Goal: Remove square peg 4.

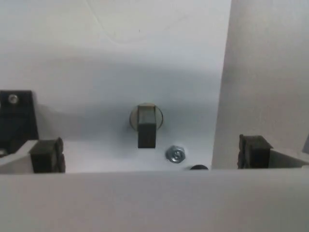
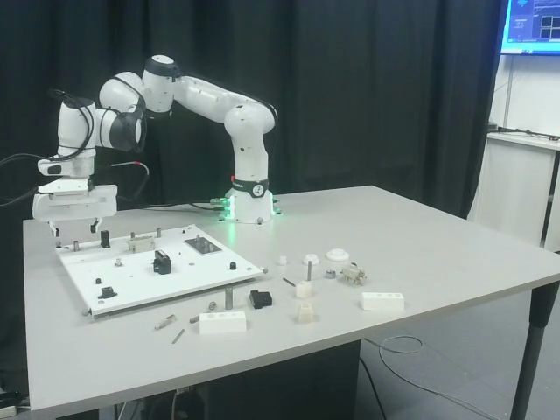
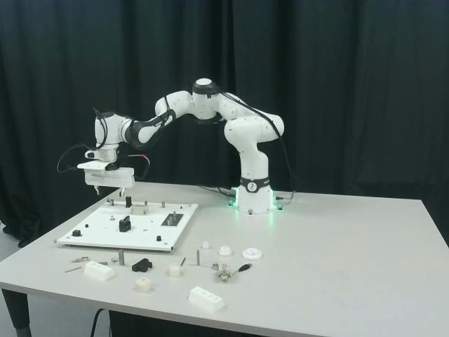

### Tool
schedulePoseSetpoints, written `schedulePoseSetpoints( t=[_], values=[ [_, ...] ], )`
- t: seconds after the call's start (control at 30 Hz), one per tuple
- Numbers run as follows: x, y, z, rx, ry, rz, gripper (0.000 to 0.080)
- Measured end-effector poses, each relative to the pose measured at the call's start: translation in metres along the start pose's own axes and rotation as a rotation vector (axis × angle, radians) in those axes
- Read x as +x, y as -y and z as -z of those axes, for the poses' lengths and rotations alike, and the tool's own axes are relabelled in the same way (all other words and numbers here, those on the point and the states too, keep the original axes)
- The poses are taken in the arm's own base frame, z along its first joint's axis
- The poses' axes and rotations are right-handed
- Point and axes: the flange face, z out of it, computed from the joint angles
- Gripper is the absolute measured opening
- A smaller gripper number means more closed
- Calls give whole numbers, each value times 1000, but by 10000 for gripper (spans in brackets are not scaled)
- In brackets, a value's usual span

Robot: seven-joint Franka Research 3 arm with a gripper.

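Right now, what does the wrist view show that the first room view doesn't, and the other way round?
Only the wrist view shows the square peg close up, standing in its round seat between the open jaws, with a hex nut beside it on the white board.

Only the first room view shows the whole white arm, its green-lit base, the grey table, the loose white blocks, and the monitor.

Both show the gripper poised over the board's far corner, holding nothing.
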Motion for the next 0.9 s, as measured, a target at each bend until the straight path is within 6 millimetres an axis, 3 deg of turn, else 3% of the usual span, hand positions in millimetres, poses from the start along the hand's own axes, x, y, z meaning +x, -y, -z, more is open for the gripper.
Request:
schedulePoseSetpoints(
  t=[0.4, 0.9],
  values=[
    [-7, -15, -13, 48, -24, 12, 800],
    [-7, -18, -23, 89, -56, -3, 800]
  ],
)
